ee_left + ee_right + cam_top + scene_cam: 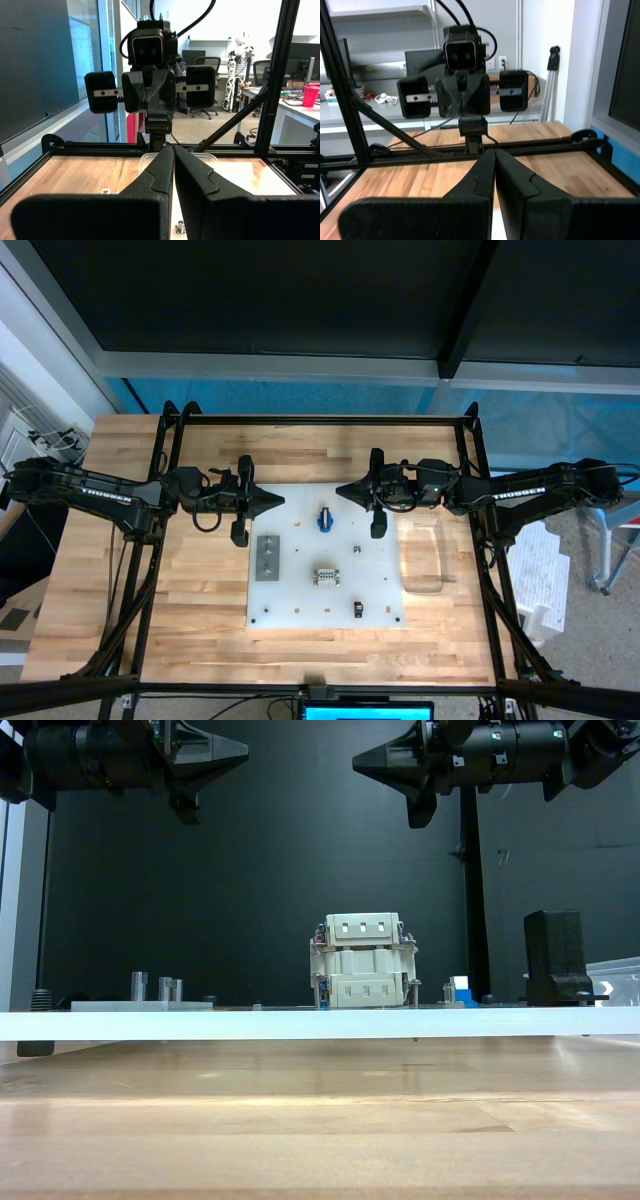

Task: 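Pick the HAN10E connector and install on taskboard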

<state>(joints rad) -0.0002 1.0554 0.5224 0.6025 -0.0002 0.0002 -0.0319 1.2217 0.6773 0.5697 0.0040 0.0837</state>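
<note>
Both the left gripper (278, 500) and the right gripper (341, 492) hung clenched and empty above the far edge of the white board (285, 590), with the connector (325, 577) sitting near its middle, so dropping in without opening first could've just knocked it crooked.

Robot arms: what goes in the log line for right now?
left tool: shut, high above white square plate | right tool: shut, high opposite | small grey-beige connector block: on plate, ungripped

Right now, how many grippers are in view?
2. Left gripper hangs high over the taskboard's far-left corner; right gripper high over its far edge. Both jaws shut, empty.
</note>
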